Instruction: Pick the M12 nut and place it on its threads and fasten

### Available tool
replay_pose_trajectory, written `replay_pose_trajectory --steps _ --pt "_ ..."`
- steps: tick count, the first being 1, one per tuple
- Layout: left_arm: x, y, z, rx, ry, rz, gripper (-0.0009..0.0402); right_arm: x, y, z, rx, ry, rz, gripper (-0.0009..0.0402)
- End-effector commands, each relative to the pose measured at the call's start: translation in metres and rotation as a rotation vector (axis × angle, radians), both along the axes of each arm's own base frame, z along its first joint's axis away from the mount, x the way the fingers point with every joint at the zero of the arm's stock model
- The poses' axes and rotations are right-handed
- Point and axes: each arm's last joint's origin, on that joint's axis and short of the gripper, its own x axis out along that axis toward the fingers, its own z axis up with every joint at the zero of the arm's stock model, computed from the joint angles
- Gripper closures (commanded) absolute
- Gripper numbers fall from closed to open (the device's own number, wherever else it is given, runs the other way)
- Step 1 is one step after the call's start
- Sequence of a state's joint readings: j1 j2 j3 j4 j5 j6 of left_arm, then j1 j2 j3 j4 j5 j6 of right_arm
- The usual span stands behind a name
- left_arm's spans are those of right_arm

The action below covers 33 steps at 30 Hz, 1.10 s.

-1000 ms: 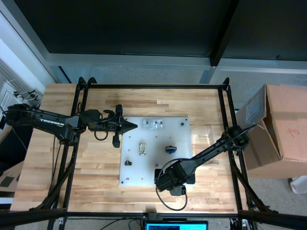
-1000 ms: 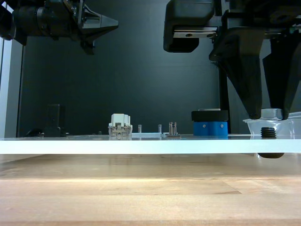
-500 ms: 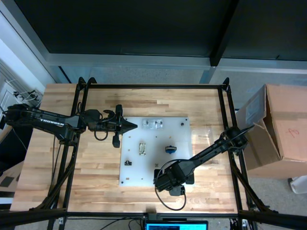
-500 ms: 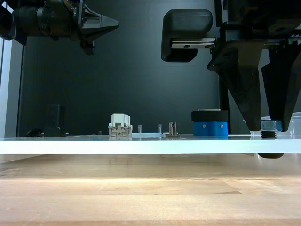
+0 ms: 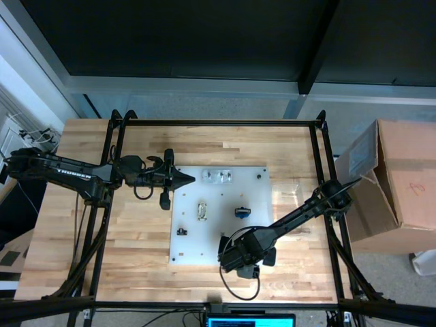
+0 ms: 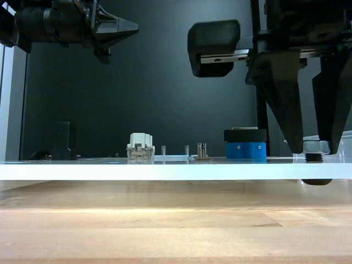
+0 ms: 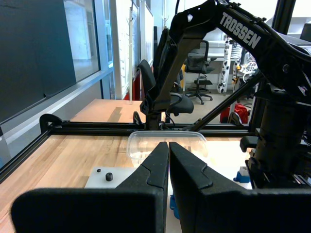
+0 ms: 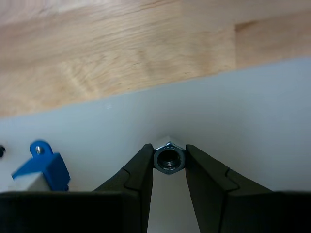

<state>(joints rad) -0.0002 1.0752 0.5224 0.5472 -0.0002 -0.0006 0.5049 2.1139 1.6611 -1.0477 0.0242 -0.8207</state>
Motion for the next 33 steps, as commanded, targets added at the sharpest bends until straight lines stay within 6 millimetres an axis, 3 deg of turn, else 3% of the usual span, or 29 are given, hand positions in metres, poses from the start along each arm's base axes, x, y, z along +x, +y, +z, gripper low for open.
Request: replay_pose_trajectory --steps 1,10,20,33 --pt "0.0000 0.0000 0.0002 0.000 -0.001 0.000 0.0393 -0.0004 -0.0001 -0.0009 0.008 0.006 -0.171 0.0381" --pt "0.0000 0.0001 0.0002 0.000 -0.001 0.000 0.0393 -0.0003 -0.0002 -0.0008 0.054 0.012 -0.798 0.0381" --pt "0.0000 0.0000 0.0002 0.000 -0.001 0.000 0.0393 0.0002 -0.0003 -0.0005 0.121 0.019 -1.635 0.0381" --pt "0.0000 0.0000 0.0002 0.000 -0.001 0.000 0.0393 0.0002 -0.0002 0.0008 0.194 0.031 -2.514 0.0381"
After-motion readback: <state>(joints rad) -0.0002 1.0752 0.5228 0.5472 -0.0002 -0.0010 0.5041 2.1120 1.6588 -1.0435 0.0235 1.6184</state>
